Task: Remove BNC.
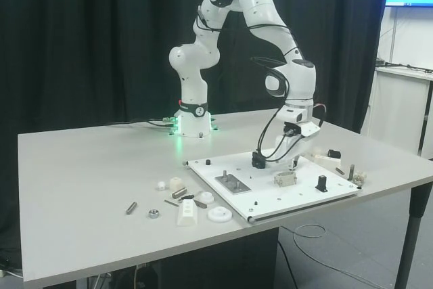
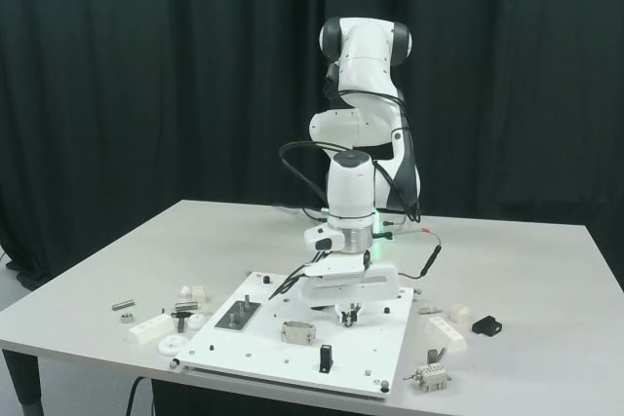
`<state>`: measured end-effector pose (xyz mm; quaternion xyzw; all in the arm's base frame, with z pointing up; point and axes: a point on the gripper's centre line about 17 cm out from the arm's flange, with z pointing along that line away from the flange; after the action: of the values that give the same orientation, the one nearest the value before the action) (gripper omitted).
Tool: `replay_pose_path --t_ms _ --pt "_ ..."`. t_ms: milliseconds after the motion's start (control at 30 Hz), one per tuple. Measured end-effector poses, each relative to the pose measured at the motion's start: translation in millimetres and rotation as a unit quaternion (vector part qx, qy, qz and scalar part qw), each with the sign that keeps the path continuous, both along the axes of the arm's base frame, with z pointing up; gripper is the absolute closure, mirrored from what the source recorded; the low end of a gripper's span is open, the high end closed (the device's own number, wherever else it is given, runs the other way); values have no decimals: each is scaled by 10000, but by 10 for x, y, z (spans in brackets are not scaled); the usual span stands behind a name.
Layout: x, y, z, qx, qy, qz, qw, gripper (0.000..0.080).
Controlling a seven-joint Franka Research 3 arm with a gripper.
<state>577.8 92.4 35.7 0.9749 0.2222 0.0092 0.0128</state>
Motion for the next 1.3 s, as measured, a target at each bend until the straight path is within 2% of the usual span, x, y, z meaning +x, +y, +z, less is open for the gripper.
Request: replay_pose_path --t_ms 367,633,800,1067,1300 --pt "-3 -1 0 -15 22 643 9979 682" --pt "-7 -3 0 -30 56 1367 9906 682" --pt "-8 -5 -2 -40 74 1828 9831 682" --pt "-8 -5 -1 -47 92 2260 9741 682" --pt "-7 -5 2 -48 93 2310 9729 682"
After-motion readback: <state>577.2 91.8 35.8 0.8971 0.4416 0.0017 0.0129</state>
